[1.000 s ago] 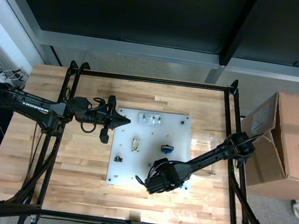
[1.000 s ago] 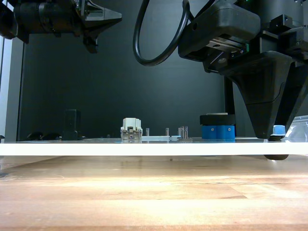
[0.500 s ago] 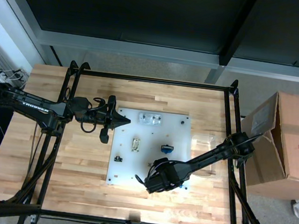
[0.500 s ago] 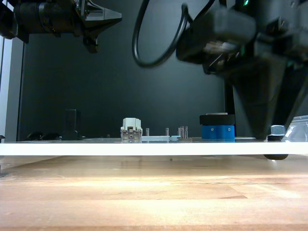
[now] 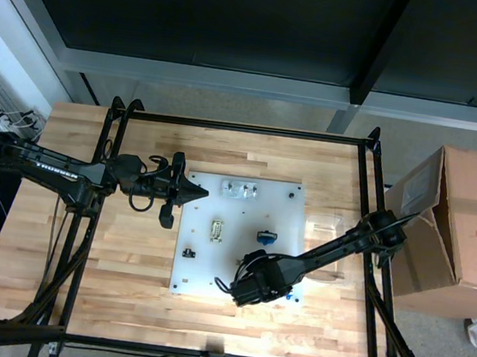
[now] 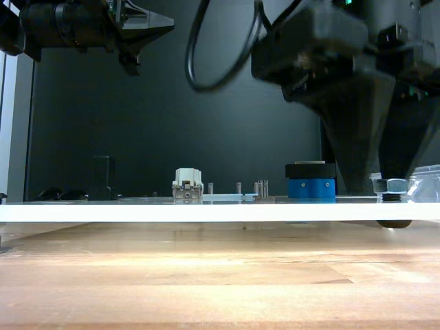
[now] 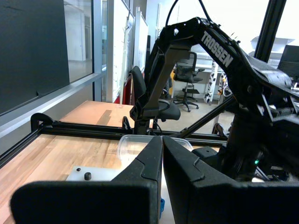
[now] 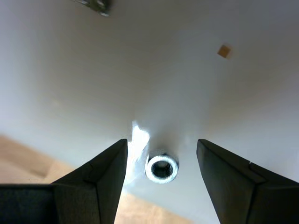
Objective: Pick the M12 nut and place it on its threads and fasten
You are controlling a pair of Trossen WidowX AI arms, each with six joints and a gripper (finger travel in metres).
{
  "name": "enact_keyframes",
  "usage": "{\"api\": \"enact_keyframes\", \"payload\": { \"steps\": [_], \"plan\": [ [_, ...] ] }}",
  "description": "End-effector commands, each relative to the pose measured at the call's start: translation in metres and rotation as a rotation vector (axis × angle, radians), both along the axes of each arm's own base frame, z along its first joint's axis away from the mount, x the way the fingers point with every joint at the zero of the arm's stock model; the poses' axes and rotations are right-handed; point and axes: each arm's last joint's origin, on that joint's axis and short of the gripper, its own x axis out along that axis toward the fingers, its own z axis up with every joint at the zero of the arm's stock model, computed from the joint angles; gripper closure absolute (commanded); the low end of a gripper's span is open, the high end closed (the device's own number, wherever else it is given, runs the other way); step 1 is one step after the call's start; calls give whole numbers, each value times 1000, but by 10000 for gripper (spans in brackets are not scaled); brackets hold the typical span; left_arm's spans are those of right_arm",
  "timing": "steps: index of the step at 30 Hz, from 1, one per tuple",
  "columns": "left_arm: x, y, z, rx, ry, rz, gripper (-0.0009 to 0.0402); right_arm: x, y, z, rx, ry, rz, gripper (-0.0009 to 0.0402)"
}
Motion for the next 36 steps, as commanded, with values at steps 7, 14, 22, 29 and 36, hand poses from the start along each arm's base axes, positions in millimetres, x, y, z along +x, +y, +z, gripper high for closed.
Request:
{"api": "enact_keyframes", "payload": {
  "steps": [7, 14, 22, 29, 36],
  "plan": [
    [0, 0, 0, 0, 0, 0, 393, -6, -4, 30, -7, -83, 192, 194],
    [0, 0, 0, 0, 0, 0, 393, -22, 3, 37, -33, -4, 657, 273],
    [0, 0, 0, 0, 0, 0, 393, -24, 5, 29, -70, 0, 972, 383],
    [0, 0, 0, 0, 0, 0, 393, -23, 2, 18, -118, -12, 1076, 394],
    [0, 0, 0, 0, 0, 0, 393, -25, -1, 4, -154, -16, 1079, 394]
  ]
}}
